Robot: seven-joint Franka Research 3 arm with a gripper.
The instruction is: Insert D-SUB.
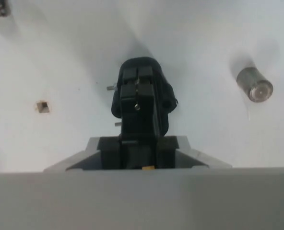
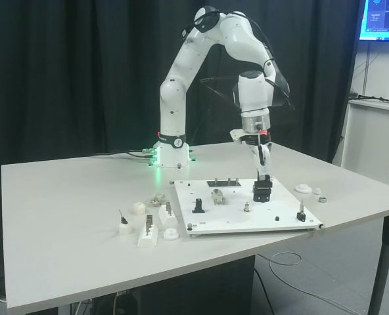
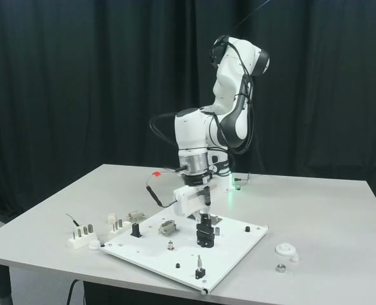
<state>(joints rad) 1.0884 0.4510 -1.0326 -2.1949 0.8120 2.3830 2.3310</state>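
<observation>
The black D-SUB connector stands upright on the white board, and my gripper is shut on it from above. Two small metal pins stick out of the connector's side. In the first room view the gripper comes straight down onto the connector near the board's right part. From the second room view the gripper and the connector sit near the middle of the board. The connector's underside is hidden.
A grey metal cylinder and a small square hole lie on the board on either side of the connector. Other black fixtures stand on the board. White holders with parts sit beside it. A white gear lies on the table.
</observation>
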